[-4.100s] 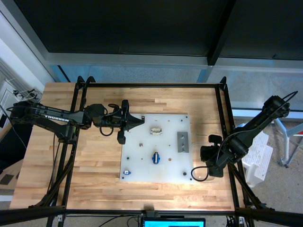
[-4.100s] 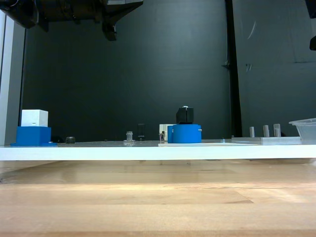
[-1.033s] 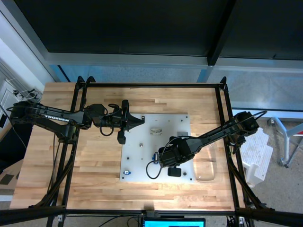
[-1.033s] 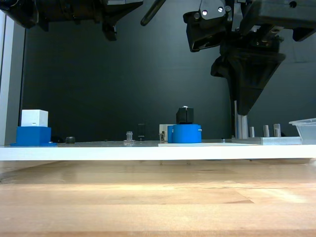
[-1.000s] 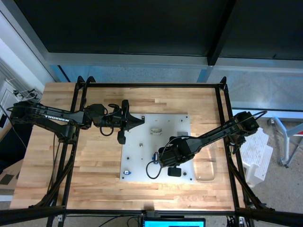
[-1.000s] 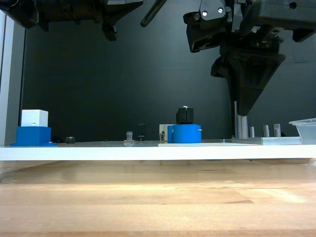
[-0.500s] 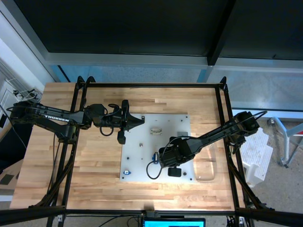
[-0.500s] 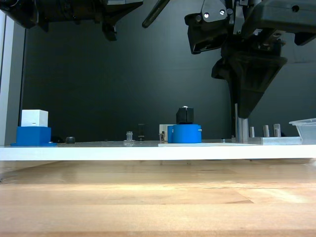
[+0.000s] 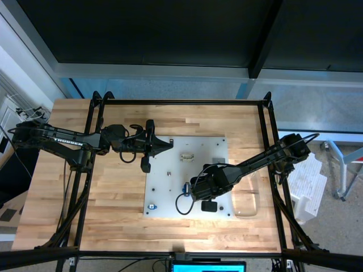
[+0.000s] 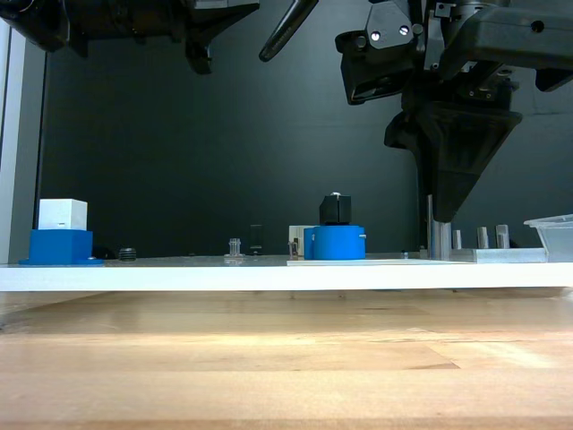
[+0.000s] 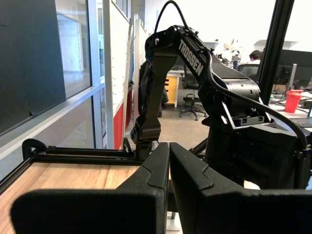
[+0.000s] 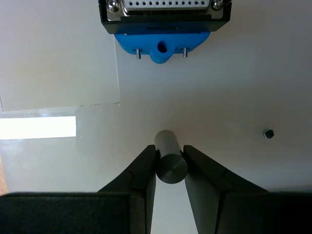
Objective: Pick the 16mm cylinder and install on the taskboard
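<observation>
While the left claw [image 9: 169, 141] hangs above the worktop [image 9: 113, 192] at the far left corner of the taskboard [image 9: 170, 192], its two fingers [image 11: 187, 180] pressed flat together with nothing between them, the right claw [image 9: 199, 190] is down over the middle of the board. It points straight downward and is clamped on the 16mm cylinder [image 12: 170, 163], one finger [image 12: 146, 165] on each side of the round silver-grey peg.

From the low view the cylinder [image 10: 439, 237] stands upright below the right claw [image 10: 442, 213], its lower end down at the level of the white taskboard [image 10: 269, 273]. Whether it sits in a hole or only touches the surface cannot be told. It is just to the right of the blue fitting [image 10: 337, 242], apart from it.

The right wrist view shows the peg over bare white board [image 12: 243, 73], with the blue fitting [image 12: 159, 46] near, ahead of the fingers. A beige connector [image 9: 186, 157] lies farther back on the board. A clear tray [image 9: 249, 198] rests on the worktop beside the board's right edge.
</observation>
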